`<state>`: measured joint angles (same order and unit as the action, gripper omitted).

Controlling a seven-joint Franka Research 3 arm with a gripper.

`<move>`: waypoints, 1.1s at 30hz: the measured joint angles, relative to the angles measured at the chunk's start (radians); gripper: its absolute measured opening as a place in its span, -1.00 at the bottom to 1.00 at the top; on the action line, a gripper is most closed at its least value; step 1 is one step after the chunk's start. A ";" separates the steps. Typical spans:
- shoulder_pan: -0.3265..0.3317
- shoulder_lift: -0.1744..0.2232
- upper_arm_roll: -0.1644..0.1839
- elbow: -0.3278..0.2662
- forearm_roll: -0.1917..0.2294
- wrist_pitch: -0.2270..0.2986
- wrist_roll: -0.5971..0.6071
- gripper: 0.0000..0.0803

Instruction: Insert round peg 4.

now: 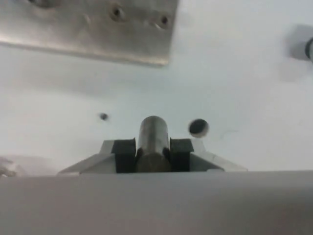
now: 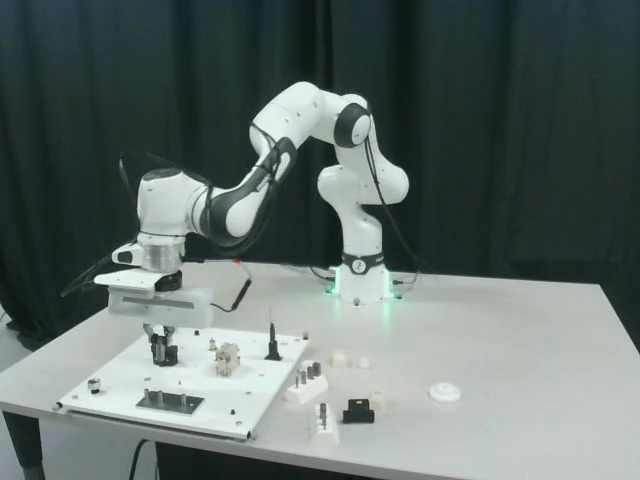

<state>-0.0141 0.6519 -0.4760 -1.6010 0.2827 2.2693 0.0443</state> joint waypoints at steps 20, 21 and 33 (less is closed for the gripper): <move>-0.095 0.072 0.000 -0.002 0.175 0.033 -0.152 -0.64; -0.096 0.074 0.000 -0.002 0.183 0.033 -0.152 -0.64; -0.095 0.078 0.000 -0.002 0.191 0.017 -0.148 -0.64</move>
<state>-0.1093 0.7299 -0.4762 -1.6026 0.4739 2.2863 -0.1037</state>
